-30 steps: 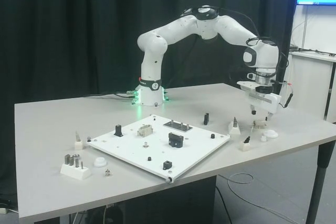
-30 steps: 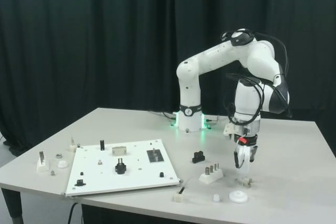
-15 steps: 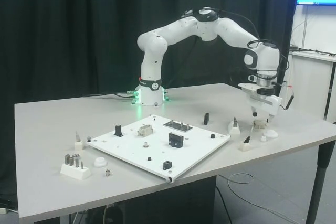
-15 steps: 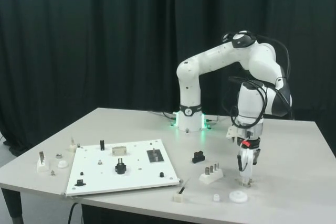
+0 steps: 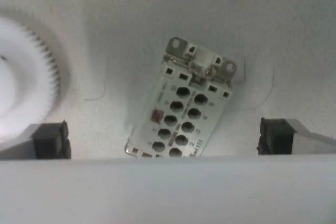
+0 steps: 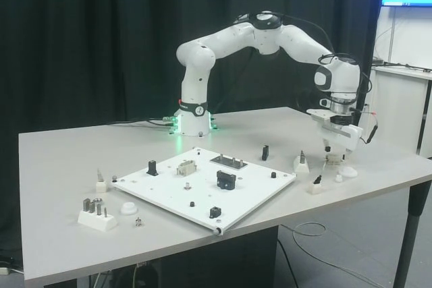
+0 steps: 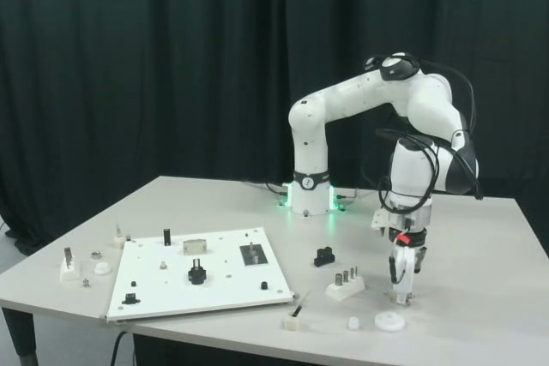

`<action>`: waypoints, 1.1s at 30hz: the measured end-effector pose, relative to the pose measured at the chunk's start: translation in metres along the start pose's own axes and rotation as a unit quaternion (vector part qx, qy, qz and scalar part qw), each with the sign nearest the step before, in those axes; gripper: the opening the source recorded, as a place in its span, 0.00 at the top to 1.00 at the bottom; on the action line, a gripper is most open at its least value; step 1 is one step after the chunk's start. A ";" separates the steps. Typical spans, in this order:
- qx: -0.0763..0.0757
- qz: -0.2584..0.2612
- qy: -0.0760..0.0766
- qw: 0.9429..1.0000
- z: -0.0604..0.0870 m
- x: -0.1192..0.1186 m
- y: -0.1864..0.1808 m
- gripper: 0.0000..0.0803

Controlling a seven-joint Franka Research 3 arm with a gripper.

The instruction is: Pick waterproof.

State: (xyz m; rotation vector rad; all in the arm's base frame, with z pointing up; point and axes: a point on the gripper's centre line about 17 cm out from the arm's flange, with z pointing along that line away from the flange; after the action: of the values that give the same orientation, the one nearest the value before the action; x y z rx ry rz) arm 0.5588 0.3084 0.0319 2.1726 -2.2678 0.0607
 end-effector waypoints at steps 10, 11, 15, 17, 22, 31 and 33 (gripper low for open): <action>-0.001 0.000 0.003 1.000 0.005 0.001 0.001 0.00; -0.001 0.000 0.004 1.000 0.005 0.001 0.001 0.00; -0.001 -0.001 0.006 1.000 0.008 0.002 0.002 0.00; -0.001 -0.001 0.007 1.000 0.009 0.003 0.002 0.00; -0.001 0.005 0.009 1.000 0.011 0.004 0.002 0.00; -0.002 0.009 0.011 1.000 0.015 0.005 0.003 0.14; -0.002 0.009 0.012 1.000 0.015 0.005 0.003 0.14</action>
State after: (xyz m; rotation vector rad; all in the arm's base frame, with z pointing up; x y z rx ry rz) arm 0.5556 0.3030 0.0166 2.1379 -2.2738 0.0818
